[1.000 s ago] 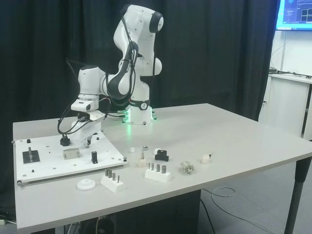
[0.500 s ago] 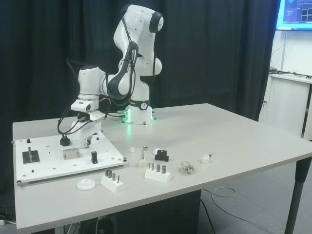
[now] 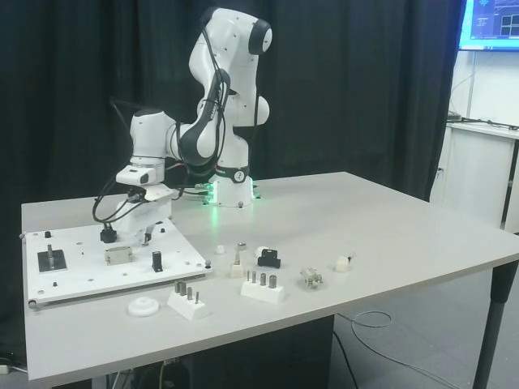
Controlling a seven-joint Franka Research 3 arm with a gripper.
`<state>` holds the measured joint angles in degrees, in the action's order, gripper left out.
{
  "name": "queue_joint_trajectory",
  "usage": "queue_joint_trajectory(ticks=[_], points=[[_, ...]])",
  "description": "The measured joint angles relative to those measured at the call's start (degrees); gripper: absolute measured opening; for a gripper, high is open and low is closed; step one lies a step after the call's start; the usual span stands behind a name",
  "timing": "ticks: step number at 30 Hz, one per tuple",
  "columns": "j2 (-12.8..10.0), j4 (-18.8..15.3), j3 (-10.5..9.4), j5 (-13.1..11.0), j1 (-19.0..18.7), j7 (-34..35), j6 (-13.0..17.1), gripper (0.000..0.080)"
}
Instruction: Insert BNC.
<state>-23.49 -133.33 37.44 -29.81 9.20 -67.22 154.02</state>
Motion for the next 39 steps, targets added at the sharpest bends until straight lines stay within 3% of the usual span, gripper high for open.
queue_joint_trajectory(ticks=[39], points=[[0.0, 0.1, 0.02, 0.0, 0.0, 32.9, -0.3, 0.0120]])
